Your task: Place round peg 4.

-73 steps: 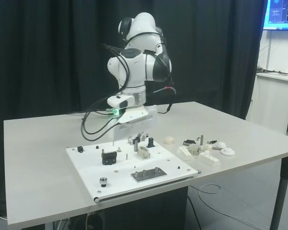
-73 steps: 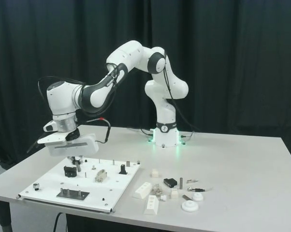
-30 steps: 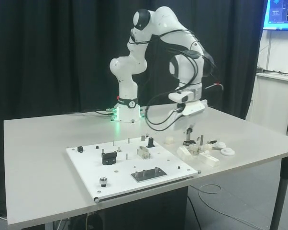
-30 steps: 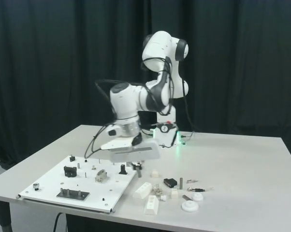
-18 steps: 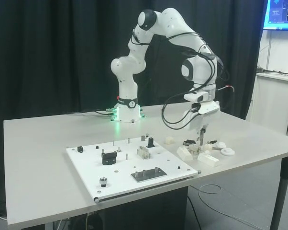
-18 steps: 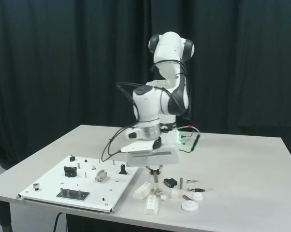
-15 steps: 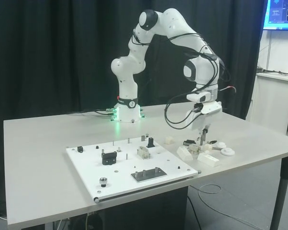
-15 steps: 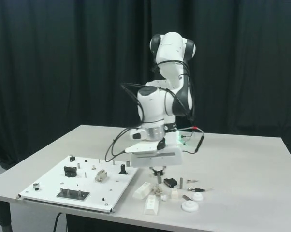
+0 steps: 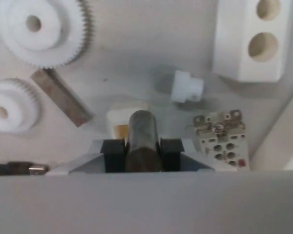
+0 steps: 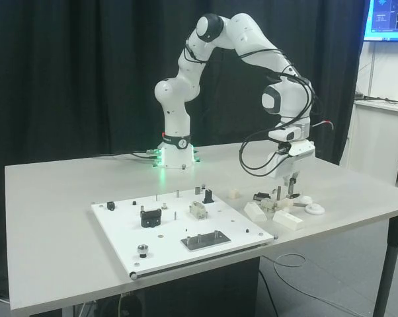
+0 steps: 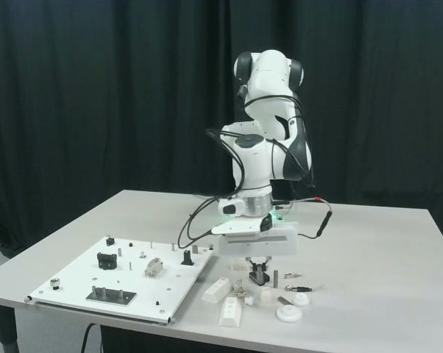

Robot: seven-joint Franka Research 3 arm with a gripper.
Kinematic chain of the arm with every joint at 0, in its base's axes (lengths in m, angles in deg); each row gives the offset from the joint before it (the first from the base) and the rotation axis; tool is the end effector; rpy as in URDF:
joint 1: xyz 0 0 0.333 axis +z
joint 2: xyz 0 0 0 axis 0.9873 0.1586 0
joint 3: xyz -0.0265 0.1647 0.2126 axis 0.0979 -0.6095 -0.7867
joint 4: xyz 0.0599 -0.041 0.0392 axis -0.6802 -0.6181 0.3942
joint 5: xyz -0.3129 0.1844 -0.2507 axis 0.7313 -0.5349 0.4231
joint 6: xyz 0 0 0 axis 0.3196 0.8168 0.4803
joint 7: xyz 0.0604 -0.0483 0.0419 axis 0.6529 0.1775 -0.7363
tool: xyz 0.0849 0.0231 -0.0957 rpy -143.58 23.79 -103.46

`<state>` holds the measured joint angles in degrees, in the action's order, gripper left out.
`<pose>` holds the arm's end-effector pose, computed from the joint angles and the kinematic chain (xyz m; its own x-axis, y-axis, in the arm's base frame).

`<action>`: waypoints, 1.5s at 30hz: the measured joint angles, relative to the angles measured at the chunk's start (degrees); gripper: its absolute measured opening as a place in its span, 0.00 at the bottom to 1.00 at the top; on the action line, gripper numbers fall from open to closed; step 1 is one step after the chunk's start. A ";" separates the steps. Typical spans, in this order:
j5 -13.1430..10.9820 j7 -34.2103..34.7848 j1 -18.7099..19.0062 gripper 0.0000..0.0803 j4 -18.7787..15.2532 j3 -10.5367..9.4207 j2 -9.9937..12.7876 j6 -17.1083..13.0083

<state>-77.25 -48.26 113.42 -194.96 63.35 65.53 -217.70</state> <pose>0.6345 0.1082 0.1680 0.8165 -0.5748 -0.0545 -0.5769 -0.8160 -0.0372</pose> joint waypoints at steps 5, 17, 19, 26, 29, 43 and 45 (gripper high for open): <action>0.44 1.05 0.97 0.19 -0.53 0.03 0.00 -0.90; 2.31 3.82 2.37 0.52 -0.76 0.04 -0.13 -1.10; 2.60 4.14 2.52 0.52 -0.76 0.04 -0.16 -1.10; 3.63 6.01 2.82 0.96 -0.76 0.04 -0.30 -1.09; 4.20 6.48 2.91 0.99 -0.76 0.04 -0.34 -1.07; 5.58 8.67 2.94 1.00 -0.78 0.30 -0.48 -1.05; 5.59 8.81 2.93 1.00 -0.79 0.37 -0.52 -1.05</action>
<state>-71.66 -39.45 116.35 -195.74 63.72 65.01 -218.75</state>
